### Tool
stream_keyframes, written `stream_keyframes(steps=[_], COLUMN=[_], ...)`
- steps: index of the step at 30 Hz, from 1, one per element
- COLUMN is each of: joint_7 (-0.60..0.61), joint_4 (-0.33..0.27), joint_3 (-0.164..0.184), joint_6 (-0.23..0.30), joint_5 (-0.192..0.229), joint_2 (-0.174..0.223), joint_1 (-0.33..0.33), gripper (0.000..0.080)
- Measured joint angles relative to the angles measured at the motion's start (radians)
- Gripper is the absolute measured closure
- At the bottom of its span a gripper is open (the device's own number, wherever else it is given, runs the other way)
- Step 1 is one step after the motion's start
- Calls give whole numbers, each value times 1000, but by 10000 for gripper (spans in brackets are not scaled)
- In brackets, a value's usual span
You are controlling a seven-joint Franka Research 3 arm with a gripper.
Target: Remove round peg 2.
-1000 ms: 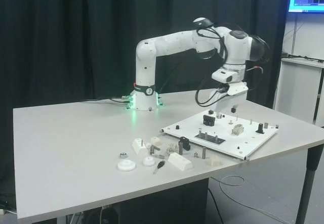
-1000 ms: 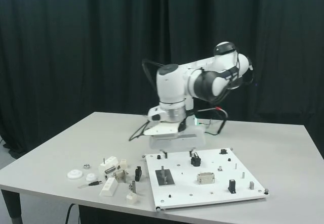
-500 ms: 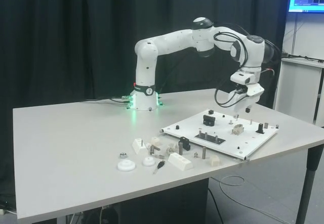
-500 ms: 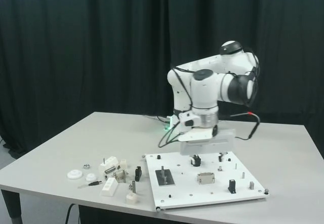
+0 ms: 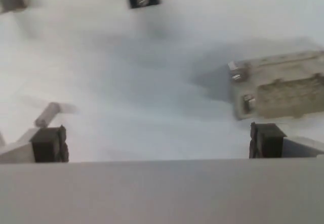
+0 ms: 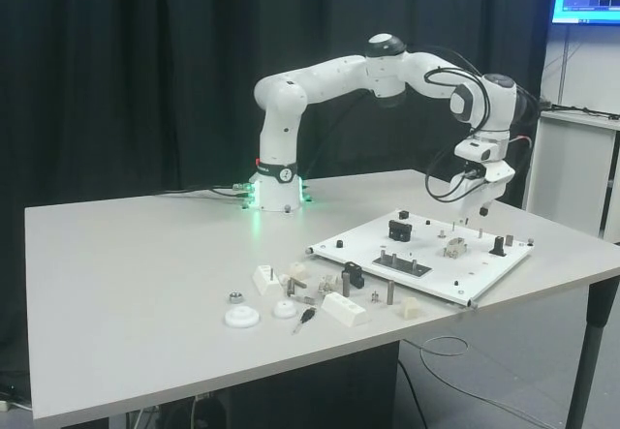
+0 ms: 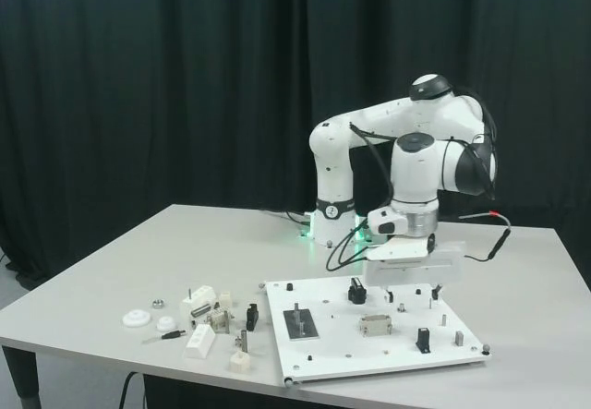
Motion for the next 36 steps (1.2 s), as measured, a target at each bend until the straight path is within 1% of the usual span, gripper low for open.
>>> stream_keyframes(steps=[10,18,28,36], joint_7=[58,80,108,114], joint_4=[-79,-119,-124,-124], joint_3=[0,7,45,65], joint_6=[72,122,185,197], joint_5=[0,0,0,0], joint_2=[-3,-4,-15,-17], joint_1=[111,171,191,191], gripper=[3,3,3,3])
